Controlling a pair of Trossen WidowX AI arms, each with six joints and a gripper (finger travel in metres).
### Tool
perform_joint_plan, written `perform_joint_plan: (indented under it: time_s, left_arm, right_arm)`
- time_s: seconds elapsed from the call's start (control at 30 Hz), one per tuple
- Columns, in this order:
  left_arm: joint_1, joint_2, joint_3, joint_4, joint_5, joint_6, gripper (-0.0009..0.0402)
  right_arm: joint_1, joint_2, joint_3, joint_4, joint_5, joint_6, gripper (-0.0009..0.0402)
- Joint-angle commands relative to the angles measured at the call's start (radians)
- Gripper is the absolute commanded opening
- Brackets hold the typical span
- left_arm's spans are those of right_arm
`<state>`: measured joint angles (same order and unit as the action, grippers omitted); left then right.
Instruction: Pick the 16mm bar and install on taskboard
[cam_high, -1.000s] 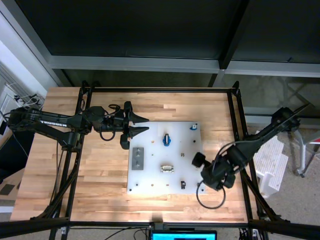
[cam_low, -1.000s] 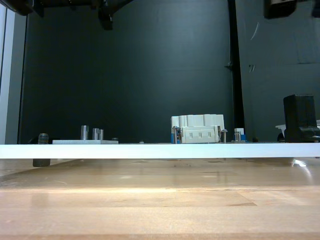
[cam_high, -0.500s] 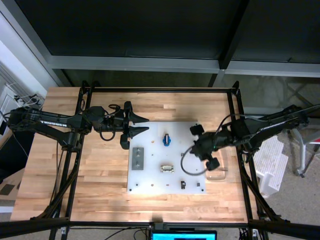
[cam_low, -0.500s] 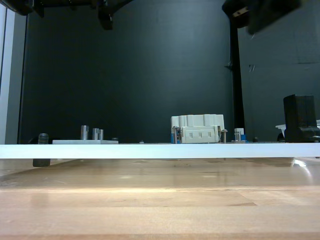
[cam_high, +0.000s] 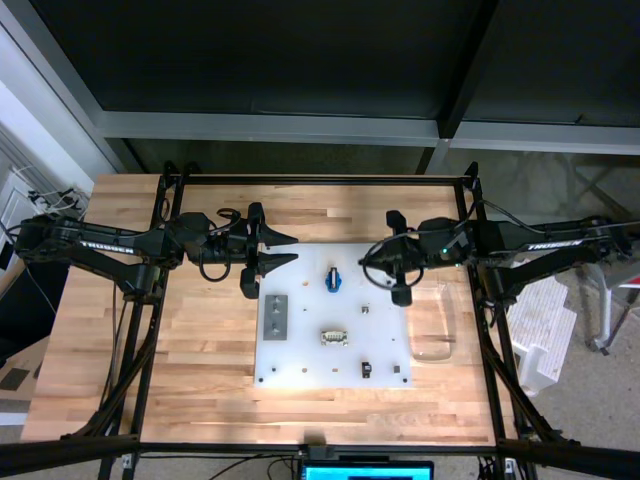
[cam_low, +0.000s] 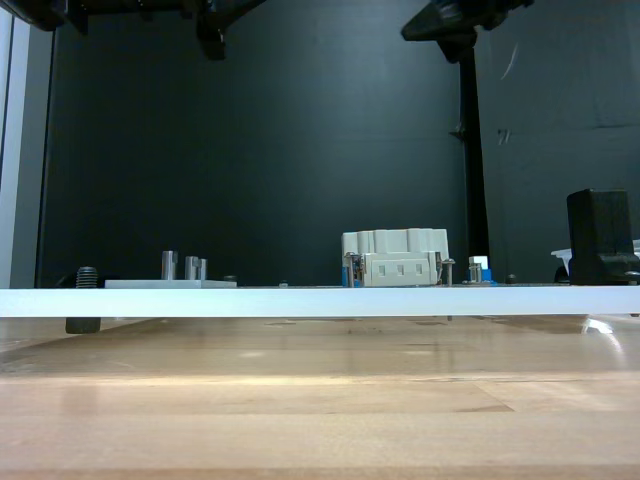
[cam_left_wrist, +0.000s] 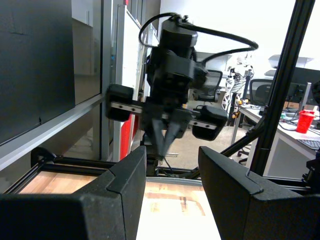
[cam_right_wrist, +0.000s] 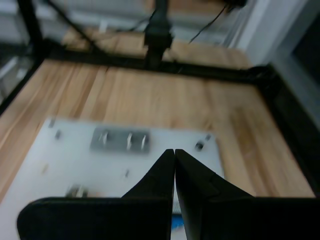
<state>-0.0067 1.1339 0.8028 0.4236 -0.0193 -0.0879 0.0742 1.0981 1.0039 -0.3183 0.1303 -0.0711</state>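
Raised at taskboard (cam_high: 300, 350) far-left corner: left end effector (cam_high: 295, 248), apart. Over far-right part: right end effector (cam_right_wrist: 174, 151), together. 16mm bar: whereabouts unclear.

Grippers: two, left gripper (cam_high: 296, 249), right gripper (cam_right_wrist: 174, 154). Taskboard (cam_high: 300, 345): one. Table (cam_high: 200, 350): one.

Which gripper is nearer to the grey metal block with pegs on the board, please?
Left. The left gripper hovers open just beyond the grey block; the right gripper, shut, hangs over the far right of the board.
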Motion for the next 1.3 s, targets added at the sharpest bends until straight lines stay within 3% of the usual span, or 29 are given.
perform_joint_plan:
  time_s: [0.03, 0.43, 1.3]
  left_arm:
    - [0.0, 0.0, 0.0, 0.0, 0.0, 0.0, 0.014]
    - [0.0, 0.0, 0.0, 0.0, 0.0, 0.0, 0.014]
    - [0.0, 0.0, 0.0, 0.0, 0.0, 0.0, 0.014]
  right_arm:
    - [-0.025, -0.021, -0.06, 0.132, -0.012, 0.025, 0.0]
    - [-0.076, -0.054, -0.227, 0.595, -0.055, 0.127, 0.0]
    - [-0.076, -0.049, -0.227, 0.618, -0.071, 0.137, 0.0]
